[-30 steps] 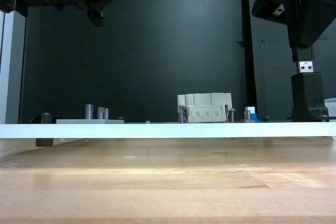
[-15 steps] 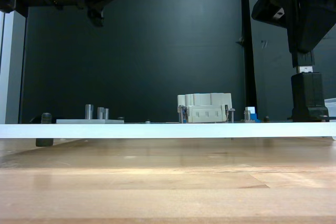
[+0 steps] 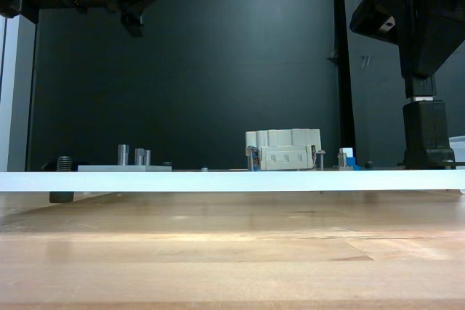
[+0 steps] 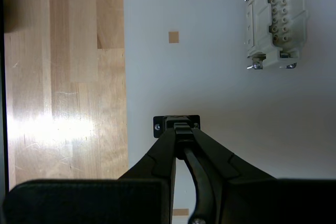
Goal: Pick the USB connector and install on taskboard
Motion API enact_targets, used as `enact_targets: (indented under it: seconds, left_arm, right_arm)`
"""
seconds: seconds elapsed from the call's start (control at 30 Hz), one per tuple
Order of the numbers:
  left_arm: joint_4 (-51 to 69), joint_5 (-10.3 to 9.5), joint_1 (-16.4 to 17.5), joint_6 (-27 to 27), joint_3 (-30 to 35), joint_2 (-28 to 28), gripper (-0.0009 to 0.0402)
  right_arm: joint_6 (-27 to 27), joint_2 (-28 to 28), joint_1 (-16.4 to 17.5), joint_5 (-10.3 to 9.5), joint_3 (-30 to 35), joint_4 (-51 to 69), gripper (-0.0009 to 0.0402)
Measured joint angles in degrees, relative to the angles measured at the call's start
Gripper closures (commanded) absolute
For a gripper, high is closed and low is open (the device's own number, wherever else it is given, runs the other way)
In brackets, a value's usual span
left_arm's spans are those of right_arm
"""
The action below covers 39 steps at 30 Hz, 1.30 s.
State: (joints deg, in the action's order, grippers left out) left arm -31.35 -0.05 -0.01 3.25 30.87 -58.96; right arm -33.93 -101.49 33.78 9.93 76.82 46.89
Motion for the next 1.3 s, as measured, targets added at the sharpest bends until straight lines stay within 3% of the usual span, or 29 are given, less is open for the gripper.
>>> enact_targets:
  seconds: [1.0,1.3]
  left_arm:
    - [0.00,0.00,0.00,0.00,0.00,0.00,0.0393]
    - [0.00,0.00,0.00,-0.02,0.00,0.00,0.0393]
  right_arm:
    - [-0.07,-0.24,0.09,-0.55,0.98,0.72,0.0391]
    - [-0.26,-0.24,0.11,-0.92,0.98,0.66,0.0323]
